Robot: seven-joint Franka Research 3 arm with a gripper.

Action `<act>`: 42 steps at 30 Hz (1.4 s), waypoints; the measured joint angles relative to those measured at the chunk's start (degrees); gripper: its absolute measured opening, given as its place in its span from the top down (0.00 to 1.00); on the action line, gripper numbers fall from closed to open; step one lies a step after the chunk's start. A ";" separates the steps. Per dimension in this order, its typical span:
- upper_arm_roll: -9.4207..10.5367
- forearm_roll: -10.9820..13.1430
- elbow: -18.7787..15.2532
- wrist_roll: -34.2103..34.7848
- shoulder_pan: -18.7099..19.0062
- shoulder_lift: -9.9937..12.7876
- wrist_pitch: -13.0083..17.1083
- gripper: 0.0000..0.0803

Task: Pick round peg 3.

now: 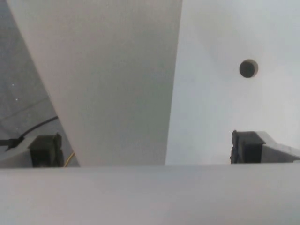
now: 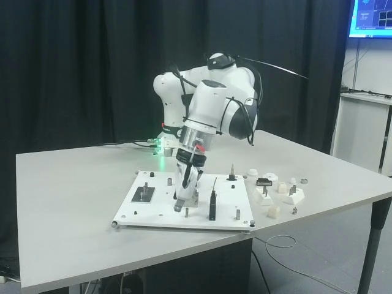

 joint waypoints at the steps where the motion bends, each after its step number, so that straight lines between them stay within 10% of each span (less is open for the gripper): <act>1: -0.07 -0.06 0.03 -0.16 0.00 0.00 -0.09 0.00; 42: -5.07 -0.46 0.28 -7.99 0.01 -0.08 -4.87 0.00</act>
